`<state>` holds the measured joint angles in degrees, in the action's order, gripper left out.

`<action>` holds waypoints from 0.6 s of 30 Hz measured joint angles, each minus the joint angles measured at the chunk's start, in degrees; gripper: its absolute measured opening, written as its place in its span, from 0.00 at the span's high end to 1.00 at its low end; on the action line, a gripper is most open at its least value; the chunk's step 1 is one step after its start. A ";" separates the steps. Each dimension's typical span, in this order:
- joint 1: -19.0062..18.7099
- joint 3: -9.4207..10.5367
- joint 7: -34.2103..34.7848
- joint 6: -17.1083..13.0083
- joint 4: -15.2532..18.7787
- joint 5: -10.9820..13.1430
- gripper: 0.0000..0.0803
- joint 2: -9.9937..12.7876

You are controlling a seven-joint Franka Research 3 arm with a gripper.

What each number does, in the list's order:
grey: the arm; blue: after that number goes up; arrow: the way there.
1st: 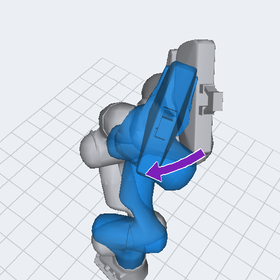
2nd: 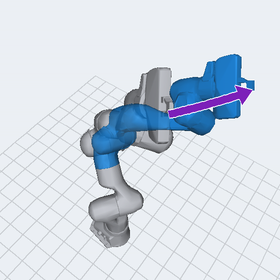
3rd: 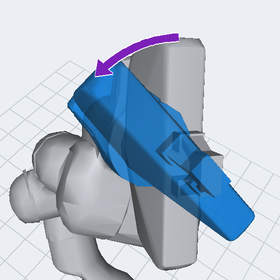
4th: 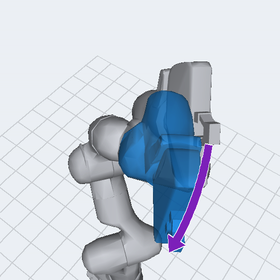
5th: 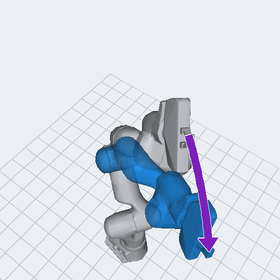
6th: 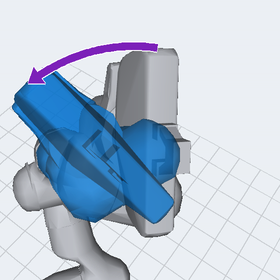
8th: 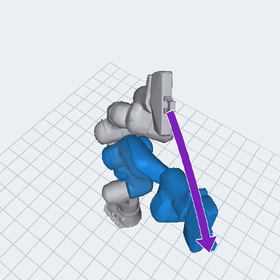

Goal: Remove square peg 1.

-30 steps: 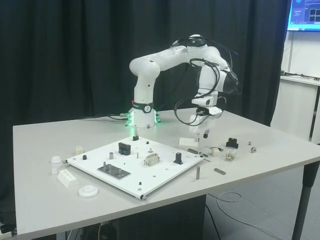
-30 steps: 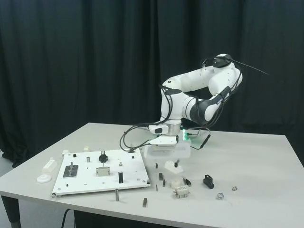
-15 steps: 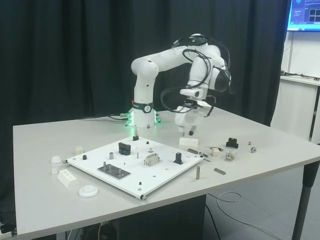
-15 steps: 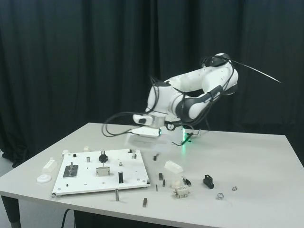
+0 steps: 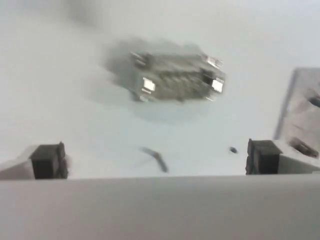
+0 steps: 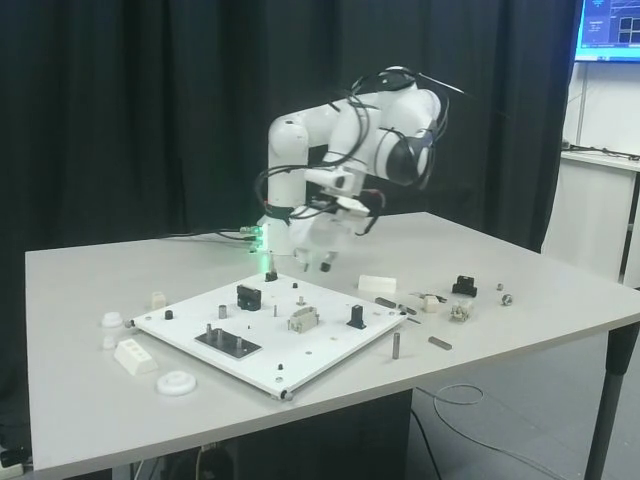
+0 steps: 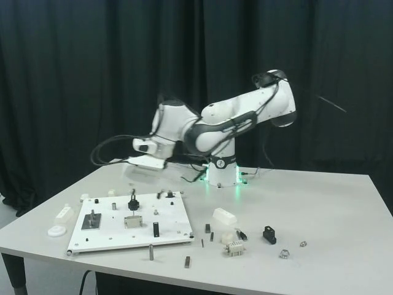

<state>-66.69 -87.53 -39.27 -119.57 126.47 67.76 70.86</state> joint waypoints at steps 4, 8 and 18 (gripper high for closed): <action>5.08 0.25 -2.57 2.09 -2.62 0.26 0.00 0.24; 9.93 0.58 -4.68 5.33 -5.50 1.36 0.00 1.26; 18.92 3.38 -7.24 10.26 -11.20 3.25 0.00 3.79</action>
<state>-47.77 -84.15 -46.52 -109.30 115.28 71.01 74.64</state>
